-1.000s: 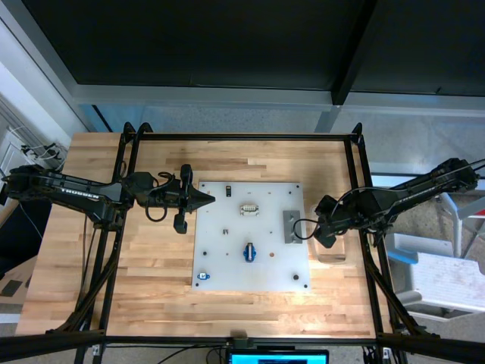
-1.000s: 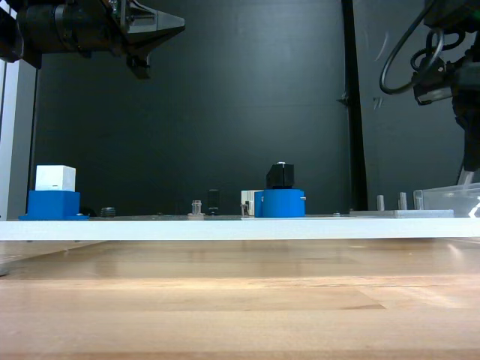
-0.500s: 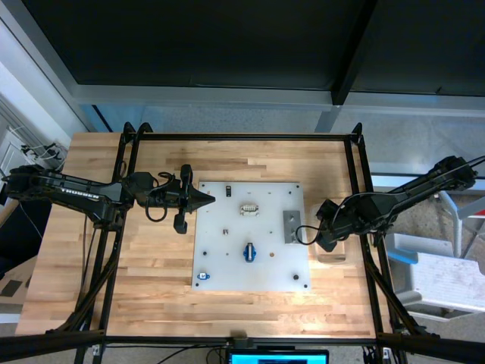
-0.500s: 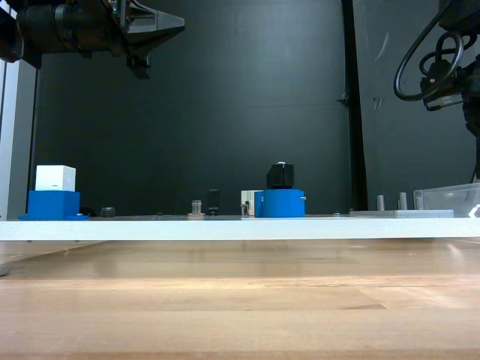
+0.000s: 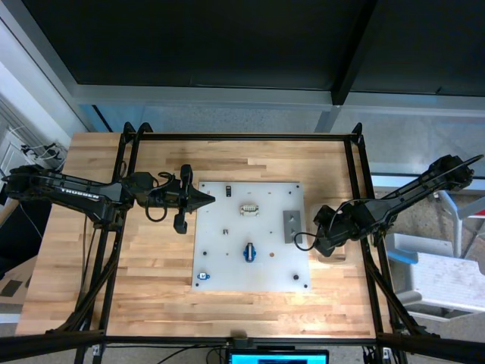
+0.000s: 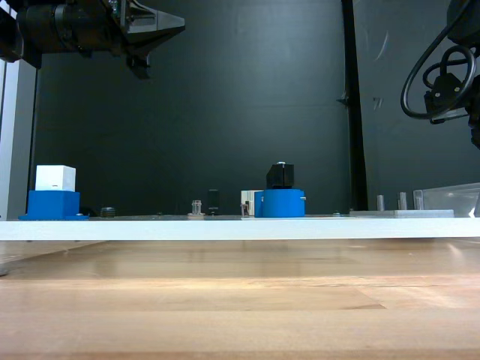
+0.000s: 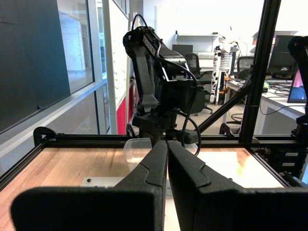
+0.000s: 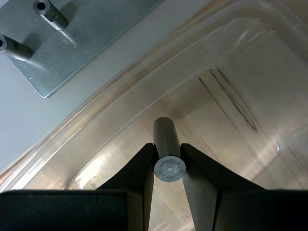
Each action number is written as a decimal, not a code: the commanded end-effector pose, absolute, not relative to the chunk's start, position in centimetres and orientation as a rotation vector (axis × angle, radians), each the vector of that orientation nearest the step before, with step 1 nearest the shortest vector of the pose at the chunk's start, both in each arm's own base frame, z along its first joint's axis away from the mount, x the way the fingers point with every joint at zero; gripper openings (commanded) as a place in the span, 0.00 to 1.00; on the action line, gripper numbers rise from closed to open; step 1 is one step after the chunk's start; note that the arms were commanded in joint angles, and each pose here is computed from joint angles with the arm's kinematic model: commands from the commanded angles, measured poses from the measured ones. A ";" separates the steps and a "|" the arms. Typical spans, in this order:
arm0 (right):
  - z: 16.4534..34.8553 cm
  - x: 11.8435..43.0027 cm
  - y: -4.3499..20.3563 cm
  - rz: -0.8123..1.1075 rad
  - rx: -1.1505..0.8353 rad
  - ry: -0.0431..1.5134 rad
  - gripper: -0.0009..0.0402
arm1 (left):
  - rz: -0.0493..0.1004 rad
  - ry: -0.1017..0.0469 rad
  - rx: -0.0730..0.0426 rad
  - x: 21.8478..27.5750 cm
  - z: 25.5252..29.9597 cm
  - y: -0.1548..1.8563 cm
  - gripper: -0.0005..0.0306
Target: Pick the 16mm cylinder and place it in the container
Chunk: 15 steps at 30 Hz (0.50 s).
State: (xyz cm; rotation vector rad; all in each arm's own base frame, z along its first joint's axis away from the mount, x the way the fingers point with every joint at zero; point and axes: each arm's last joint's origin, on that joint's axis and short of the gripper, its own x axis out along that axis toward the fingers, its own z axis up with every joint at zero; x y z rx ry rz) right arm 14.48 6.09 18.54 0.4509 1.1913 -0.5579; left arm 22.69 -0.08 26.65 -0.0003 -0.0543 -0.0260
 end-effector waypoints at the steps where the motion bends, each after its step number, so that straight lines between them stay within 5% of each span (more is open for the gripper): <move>1: 18.4 14.5 6.2 -0.559 0.441 1.198 0.10 | -0.026 -0.054 0.000 22.70 26.64 -0.07 0.02; 15: 18.3 14.5 6.4 -0.544 0.438 1.207 0.16 | -0.026 -0.054 0.000 22.69 26.65 -0.08 0.02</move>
